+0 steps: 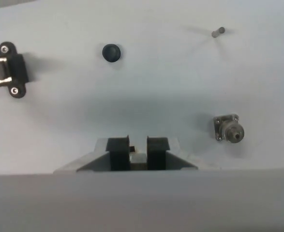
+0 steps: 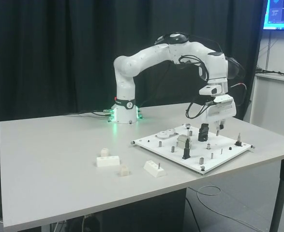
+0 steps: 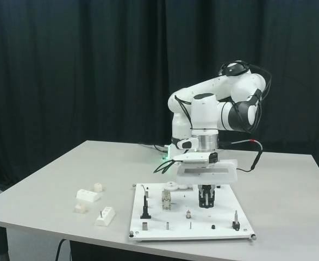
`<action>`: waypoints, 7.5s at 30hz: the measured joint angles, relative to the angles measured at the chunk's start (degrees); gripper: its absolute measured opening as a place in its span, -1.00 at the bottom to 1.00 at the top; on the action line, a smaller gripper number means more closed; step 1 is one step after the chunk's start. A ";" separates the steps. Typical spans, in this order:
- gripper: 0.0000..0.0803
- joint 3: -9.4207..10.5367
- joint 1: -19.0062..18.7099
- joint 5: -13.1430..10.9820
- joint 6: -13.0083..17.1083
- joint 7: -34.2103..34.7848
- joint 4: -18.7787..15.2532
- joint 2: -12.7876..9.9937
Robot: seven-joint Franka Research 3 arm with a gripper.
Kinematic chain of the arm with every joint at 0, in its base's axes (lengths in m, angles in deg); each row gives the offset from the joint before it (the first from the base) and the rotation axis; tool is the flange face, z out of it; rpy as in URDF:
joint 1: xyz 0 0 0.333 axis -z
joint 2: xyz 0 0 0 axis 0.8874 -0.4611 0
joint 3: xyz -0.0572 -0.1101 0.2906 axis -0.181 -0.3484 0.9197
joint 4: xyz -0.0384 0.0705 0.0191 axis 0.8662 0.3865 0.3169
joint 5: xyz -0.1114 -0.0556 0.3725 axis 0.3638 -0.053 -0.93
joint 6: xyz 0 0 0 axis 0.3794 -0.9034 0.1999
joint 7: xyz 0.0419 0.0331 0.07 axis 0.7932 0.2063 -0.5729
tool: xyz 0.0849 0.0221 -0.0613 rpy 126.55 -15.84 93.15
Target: Insert square peg 2.
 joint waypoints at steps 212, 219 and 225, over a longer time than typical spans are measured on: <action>-0.82 6.82 -6.43 -12.95 14.94 -16.05 -8.97 -0.14; -0.82 7.72 -6.30 -14.00 16.04 -12.69 -9.23 -0.13; -0.82 8.35 -6.43 -14.71 17.14 -12.60 -9.47 -0.14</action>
